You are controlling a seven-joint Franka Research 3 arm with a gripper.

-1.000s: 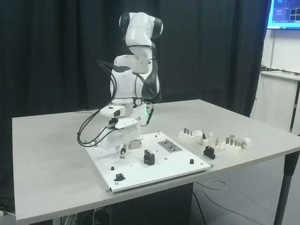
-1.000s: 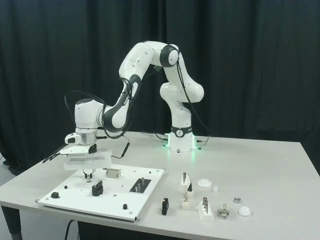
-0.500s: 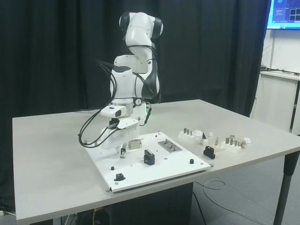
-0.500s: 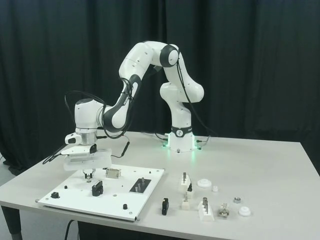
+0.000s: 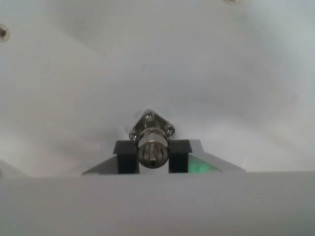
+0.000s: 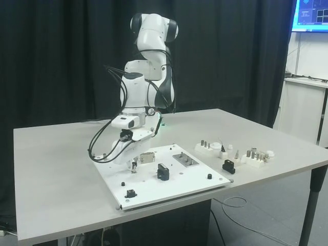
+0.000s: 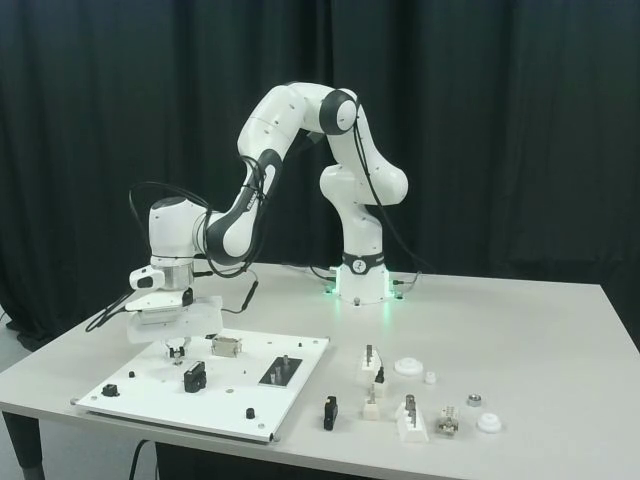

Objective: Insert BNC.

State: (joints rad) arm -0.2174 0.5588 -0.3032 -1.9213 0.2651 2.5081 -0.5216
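I saw the gripper clamped on the BNC plug, plug axis near vertical, directly above its flanged socket on the white board.

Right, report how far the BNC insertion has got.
Done: the grey metal cylindrical BNC plug is gripped between the black fingers of the gripper, low over the white board. In hand: the plug sits right at the square screwed socket flange, apparently mating with it. Left: the pictures do not show whether it is fully seated or locked. After that, the plug likely needs releasing and the arm lifting away.
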